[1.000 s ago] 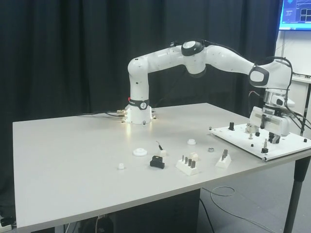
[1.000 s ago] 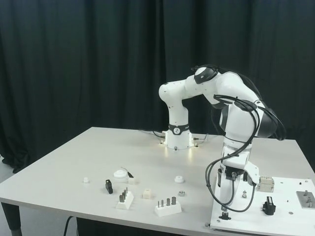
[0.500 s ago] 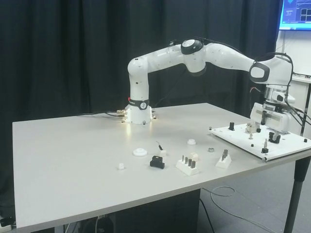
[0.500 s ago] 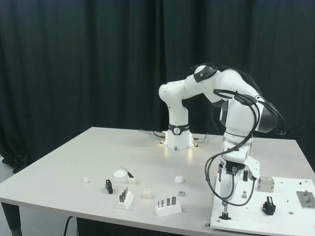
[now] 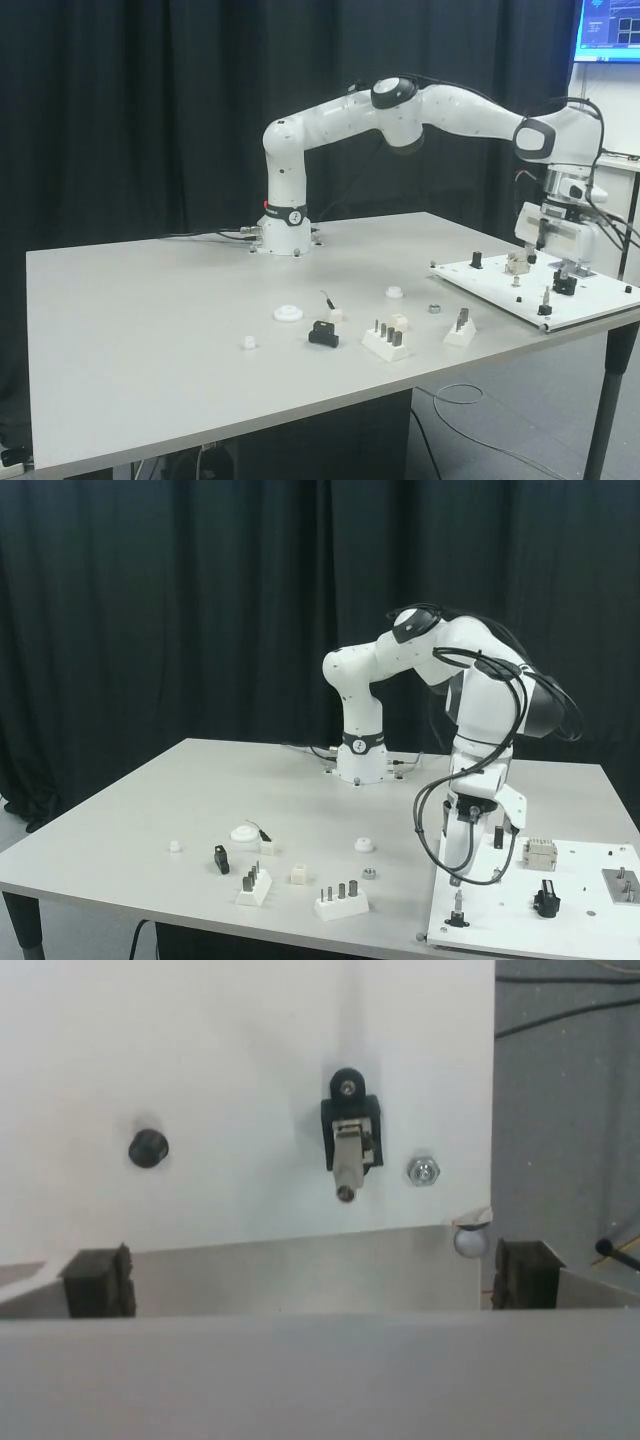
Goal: Pick medium gear.
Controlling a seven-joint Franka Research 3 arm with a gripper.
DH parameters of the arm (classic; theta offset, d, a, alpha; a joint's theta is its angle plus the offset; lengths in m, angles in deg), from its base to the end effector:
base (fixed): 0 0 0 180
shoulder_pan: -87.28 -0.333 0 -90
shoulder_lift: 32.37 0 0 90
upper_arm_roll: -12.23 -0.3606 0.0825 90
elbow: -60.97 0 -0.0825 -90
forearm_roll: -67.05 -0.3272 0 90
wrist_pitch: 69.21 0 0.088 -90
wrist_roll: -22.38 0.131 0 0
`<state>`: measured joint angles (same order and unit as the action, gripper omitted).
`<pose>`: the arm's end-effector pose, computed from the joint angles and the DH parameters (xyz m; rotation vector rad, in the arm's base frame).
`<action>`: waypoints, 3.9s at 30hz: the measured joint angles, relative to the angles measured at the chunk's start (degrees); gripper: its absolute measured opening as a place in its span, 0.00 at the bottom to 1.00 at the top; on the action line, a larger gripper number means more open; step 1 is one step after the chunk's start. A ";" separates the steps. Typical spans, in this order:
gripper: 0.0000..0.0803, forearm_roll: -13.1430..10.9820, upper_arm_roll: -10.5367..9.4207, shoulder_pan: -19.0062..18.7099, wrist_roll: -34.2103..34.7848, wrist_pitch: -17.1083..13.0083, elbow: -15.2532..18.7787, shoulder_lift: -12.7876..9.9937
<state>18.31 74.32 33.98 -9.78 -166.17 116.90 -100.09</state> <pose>0.6747 0.3294 0.2997 2.8576 1.0027 -0.0798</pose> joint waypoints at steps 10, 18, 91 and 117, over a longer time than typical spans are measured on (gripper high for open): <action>1.00 -0.04 0.72 0.33 1.14 1.77 -0.75 0.16; 1.00 0.01 0.98 0.73 5.91 2.96 -0.81 0.66; 1.00 -0.32 18.59 -12.17 14.21 9.64 34.06 -4.69; 1.00 -5.35 20.62 -21.80 19.13 4.31 51.88 -4.46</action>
<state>12.97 94.94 12.18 9.35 -161.86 168.78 -104.55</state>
